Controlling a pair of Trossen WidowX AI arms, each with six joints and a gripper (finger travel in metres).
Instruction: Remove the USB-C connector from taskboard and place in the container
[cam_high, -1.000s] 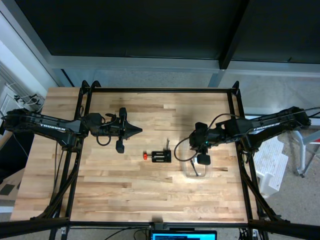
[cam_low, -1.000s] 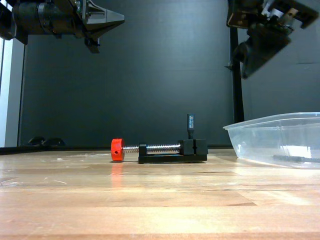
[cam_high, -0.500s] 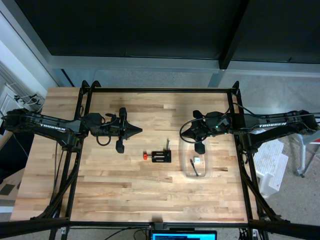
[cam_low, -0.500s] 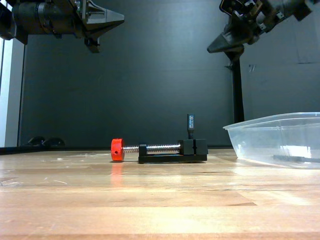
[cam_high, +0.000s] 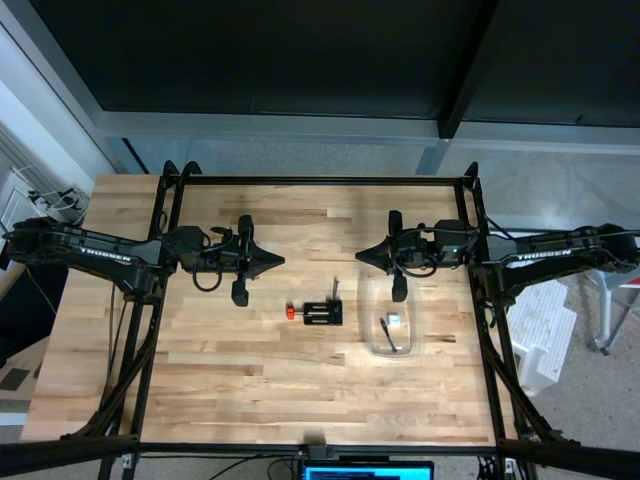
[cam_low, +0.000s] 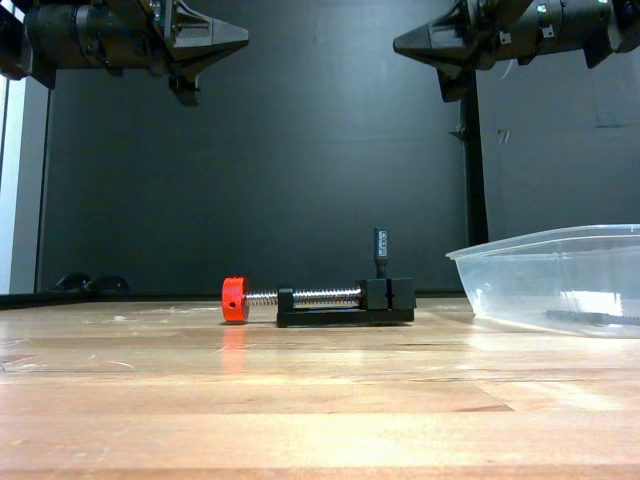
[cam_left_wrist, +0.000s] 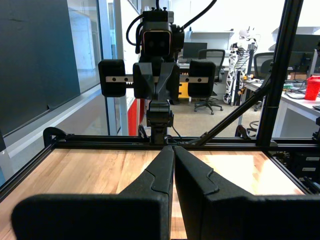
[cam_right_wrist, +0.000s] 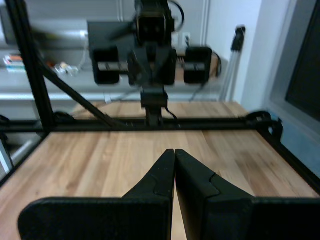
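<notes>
the thin black stick-shaped usb-c connector (cam_high: 387, 335) already lies in the clear shallow plastic container (cam_high: 408, 340), near the small black taskboard (cam_high: 322, 314). the left gripper (cam_high: 278, 261) and right gripper (cam_high: 360, 254) hover high, fingers closed and empty. little can go wrong now, unless a low sweep knocks the container.

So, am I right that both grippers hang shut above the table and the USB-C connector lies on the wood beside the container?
Not quite: the USB-C connector lies inside the container, next to a small white piece, as the high view shows. The rest holds: the left gripper and the right gripper both hang shut above the table.
</notes>
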